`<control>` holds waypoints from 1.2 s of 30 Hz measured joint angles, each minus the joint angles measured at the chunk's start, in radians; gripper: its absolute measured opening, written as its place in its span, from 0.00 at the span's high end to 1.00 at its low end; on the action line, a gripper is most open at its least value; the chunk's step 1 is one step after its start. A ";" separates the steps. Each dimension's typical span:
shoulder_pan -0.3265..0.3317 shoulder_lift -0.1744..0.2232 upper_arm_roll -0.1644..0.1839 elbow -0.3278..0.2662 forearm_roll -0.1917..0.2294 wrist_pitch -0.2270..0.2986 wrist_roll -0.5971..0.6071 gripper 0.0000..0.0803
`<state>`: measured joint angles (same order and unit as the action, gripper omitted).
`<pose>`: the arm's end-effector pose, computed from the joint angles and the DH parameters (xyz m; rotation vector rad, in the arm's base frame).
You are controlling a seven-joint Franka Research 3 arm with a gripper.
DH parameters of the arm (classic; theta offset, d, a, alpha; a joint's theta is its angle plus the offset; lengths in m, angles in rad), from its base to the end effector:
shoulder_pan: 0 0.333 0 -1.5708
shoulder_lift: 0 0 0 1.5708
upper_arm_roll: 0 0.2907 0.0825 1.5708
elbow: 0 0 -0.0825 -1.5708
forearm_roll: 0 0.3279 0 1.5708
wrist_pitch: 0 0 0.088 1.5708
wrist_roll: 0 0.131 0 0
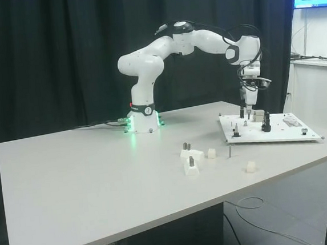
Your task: Insert square peg 2.
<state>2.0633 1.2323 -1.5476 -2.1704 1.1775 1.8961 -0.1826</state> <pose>0.3750 0.3167 0.2630 2.9979 0.2103 0.1537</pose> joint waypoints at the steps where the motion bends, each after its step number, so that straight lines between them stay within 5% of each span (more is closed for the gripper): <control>1: 0.000 0.000 0.002 0.001 -0.004 0.000 -0.010 0.91; 17: -0.001 -0.002 0.023 0.010 -0.007 0.001 -0.071 0.91; 36: -0.001 -0.013 0.053 0.012 0.054 0.005 -0.068 0.91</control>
<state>2.0627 1.2194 -1.4946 -2.1585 1.2311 1.9006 -0.2505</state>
